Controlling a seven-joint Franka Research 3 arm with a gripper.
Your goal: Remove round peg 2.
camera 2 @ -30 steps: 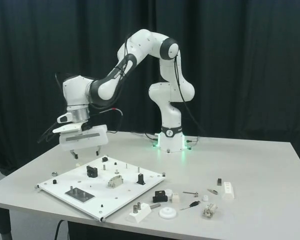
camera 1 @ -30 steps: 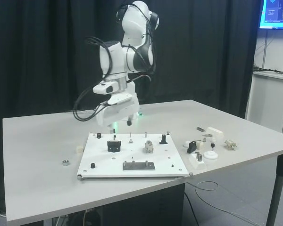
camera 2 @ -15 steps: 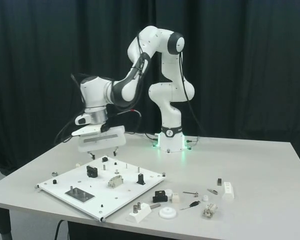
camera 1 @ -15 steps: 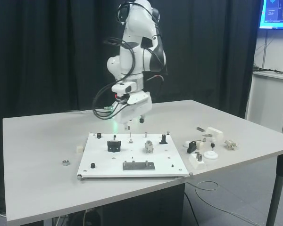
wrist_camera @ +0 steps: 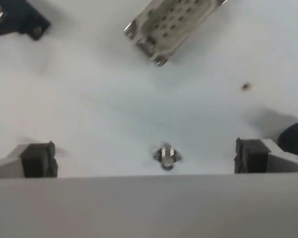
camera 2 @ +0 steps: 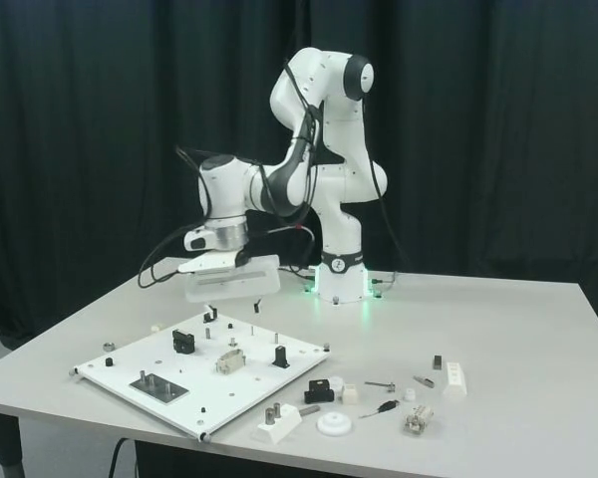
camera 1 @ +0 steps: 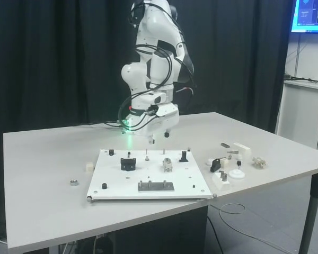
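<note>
**Round peg 2 upright in board, open fingers either side**

Round peg 2 point(wrist_camera: 166, 156): short metal pin, standing upright in the white board point(camera 1: 116, 180), seated. Seen end-on in the wrist view, between the two fingertips and touched by neither. Gripper point(wrist_camera: 144, 157) hanging above it, clear of the board; black fingers point(wrist_camera: 38, 159) spread wide, holding nothing. Near the peg on the same board, a grey multi-pin connector point(wrist_camera: 171, 27), and black fittings at the edges of the wrist picture.

Board lying flat on the grey table point(camera 1: 42, 153), towards its front edge. Beside the board, a scatter of small loose parts point(camera 1: 233, 159). White arm point(camera 2: 319, 129) bolted at the table's rear, green light point(camera 2: 309, 289) glowing at its base. Black curtain point(camera 2: 80, 119) behind everything.

Only from the wrist: peg lined up between the fingertips. Only from the first room view: lit screen point(camera 1: 310, 16) and white cabinet point(camera 1: 302, 111) off to one side. Only from the second: whole arm from base to wrist.
</note>
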